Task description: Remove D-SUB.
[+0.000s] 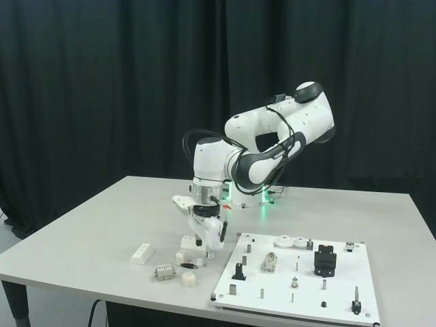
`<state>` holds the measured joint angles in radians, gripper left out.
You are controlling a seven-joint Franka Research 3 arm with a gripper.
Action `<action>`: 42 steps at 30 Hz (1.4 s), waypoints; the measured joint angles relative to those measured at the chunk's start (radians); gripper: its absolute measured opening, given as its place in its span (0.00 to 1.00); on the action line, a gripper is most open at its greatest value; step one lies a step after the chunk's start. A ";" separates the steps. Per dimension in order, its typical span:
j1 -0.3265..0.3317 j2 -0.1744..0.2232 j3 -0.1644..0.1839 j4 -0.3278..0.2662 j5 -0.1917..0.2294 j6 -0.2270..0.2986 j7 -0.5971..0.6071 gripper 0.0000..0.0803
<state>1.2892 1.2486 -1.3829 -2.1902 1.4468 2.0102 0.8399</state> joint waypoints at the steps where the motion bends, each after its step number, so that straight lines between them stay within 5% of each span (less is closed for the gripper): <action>1: 0.000 0.000 -0.002 0.000 0.000 0.000 0.000 1.00; 42: 0.010 0.000 -0.070 0.033 -0.022 -0.016 0.059 1.00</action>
<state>1.2995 1.2486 -1.4524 -2.1568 1.4252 1.9944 0.8990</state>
